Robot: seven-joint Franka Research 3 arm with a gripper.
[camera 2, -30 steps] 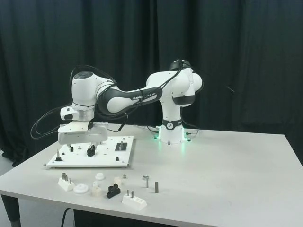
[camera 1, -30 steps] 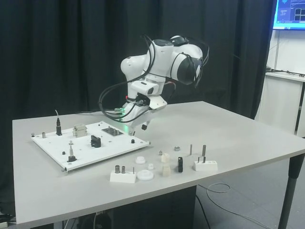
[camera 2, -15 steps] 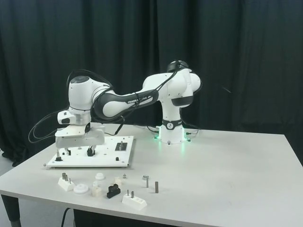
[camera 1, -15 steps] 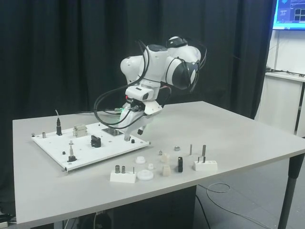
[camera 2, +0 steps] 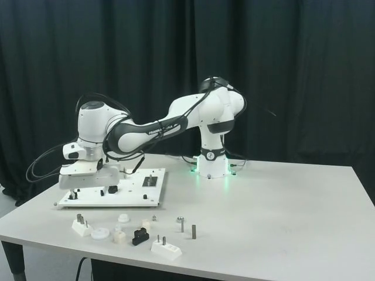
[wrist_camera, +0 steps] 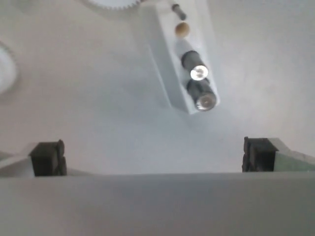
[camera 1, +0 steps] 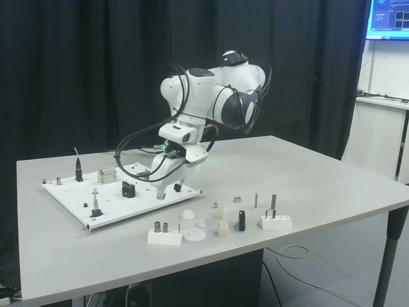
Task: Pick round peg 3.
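grey table (camera 1: pixel 332 176): white block (wrist_camera: pixel 183 59) holds pegs (wrist_camera: pixel 198 73).

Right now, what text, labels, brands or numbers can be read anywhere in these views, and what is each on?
"FRANKA": black band on the white arm's forearm, second room view; the letters after it are too small to read.
Wall screen, first room view: lines of text, unreadable.
Peg block, wrist view: no markings.

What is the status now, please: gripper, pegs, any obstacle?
Gripper open, holding nothing, above the table. Peg holder ahead of it, two thick pegs seated, untouched. Which is peg 3: cannot tell. White gear beside holder; approach unobstructed.
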